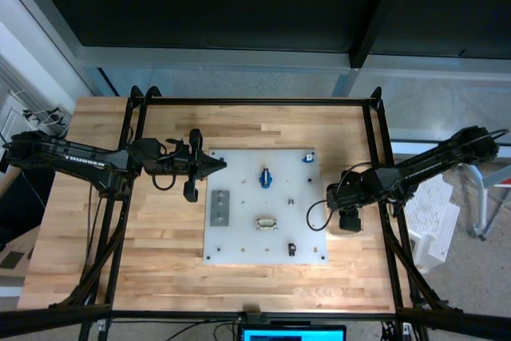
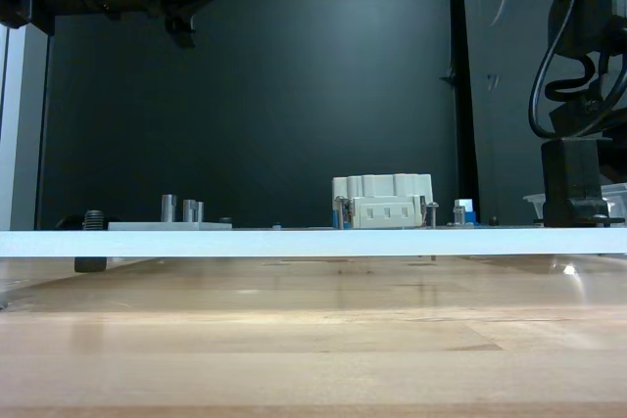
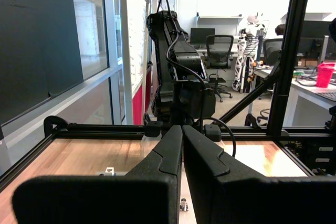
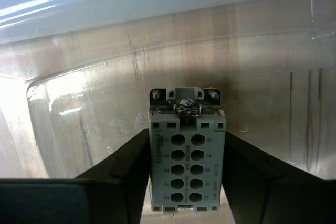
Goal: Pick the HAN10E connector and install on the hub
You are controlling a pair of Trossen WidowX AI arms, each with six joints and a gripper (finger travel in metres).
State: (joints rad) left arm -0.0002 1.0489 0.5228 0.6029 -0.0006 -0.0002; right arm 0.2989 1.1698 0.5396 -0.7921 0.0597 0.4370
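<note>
the right gripper (image 1: pixel 349 226) points down into a clear tray (image 4: pixel 79 108) on the desk (image 1: pixel 160 265), just off the right edge of the white board (image 1: pixel 239 249). in its wrist view we see its two black fingers (image 4: pixel 128 163) clamped on either side of the connector (image 4: pixel 187 156), a pale grey block with two columns of round numbered holes and a screw clamp at the far end. the hub (image 1: pixel 266 224) stands on the board, near its middle and toward the near edge, well apart from the connector. a grey block (image 1: pixel 219 207) sits to the hub's left and a blue fitting (image 1: pixel 266 177) lies beyond it. the left gripper (image 1: pixel 214 167) hangs high over the board's left edge, pointing inward, and in its own wrist view we see its fingers (image 3: pixel 168 153) pressed together with nothing between them.
</note>
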